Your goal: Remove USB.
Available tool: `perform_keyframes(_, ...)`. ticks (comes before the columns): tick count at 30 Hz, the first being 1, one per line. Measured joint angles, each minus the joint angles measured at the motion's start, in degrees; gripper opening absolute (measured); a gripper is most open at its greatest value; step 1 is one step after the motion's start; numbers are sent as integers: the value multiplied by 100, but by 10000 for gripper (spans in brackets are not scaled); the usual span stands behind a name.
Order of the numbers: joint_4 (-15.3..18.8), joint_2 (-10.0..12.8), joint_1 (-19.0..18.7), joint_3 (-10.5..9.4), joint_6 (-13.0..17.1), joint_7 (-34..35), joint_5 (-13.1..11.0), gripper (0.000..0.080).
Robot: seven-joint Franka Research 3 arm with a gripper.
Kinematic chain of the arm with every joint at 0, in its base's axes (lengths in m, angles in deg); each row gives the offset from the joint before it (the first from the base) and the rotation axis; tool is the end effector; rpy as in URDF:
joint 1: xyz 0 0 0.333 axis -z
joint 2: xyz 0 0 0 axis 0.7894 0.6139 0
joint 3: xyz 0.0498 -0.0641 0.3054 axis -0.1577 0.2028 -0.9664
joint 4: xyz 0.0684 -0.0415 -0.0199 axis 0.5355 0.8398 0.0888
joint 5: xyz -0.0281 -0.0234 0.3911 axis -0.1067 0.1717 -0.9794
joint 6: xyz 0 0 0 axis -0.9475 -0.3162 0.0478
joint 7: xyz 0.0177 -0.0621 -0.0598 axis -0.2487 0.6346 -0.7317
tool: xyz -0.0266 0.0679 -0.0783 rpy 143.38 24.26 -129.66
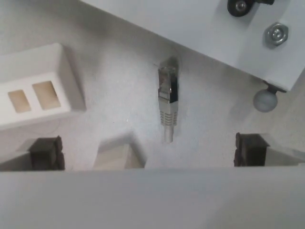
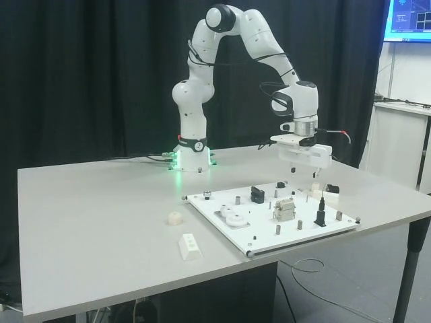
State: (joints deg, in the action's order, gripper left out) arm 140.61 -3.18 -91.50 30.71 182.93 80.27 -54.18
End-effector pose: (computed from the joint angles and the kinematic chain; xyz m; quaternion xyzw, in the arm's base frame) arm 0.4475 0.2377 0.2385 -0.5548 0.8304 0.0387 0.0337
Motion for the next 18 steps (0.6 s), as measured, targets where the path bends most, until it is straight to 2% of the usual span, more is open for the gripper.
perform_keyframes(18, -7, 0, -13, 1, 2, -37, 9, 800)
